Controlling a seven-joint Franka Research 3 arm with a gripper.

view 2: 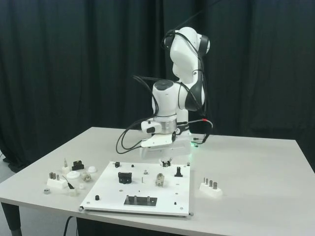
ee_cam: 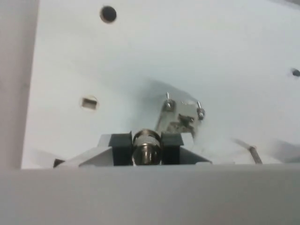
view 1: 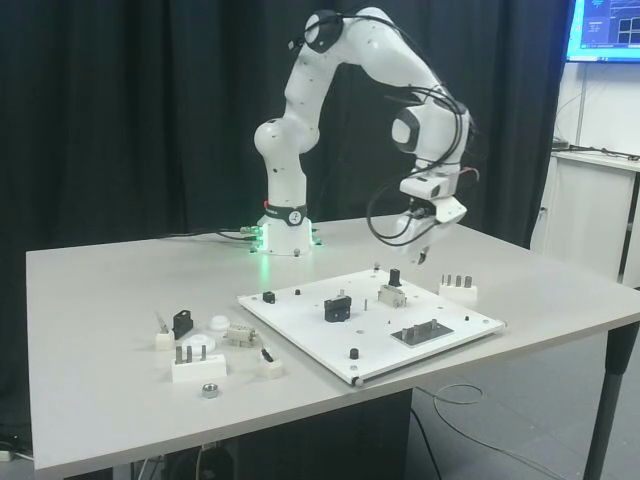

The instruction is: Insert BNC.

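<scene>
In the wrist view a grey metal BNC connector (ee_cam: 146,147) sits between my two black finger pads (ee_cam: 121,149), so my gripper (ee_cam: 146,151) is shut on it. Beyond it, on the white board (ee_cam: 187,51), stands a small metal socket bracket (ee_cam: 180,117) with two screws. The room views show my gripper (view 1: 424,252) (view 2: 165,161) hanging a little above the board's far edge (view 1: 440,300) (view 2: 147,166). The metal socket (view 1: 390,295) (view 2: 160,180) stands on the board a short way in front of the gripper.
The board also bears a black block (view 1: 337,310) (view 2: 124,177), a black post (view 1: 394,276) (view 2: 178,171) and a grey plate with pegs (view 1: 417,333) (view 2: 140,200). A white peg holder (view 1: 458,289) (view 2: 210,188) stands beside the board. Several small parts (view 1: 195,355) (view 2: 69,178) lie on the table.
</scene>
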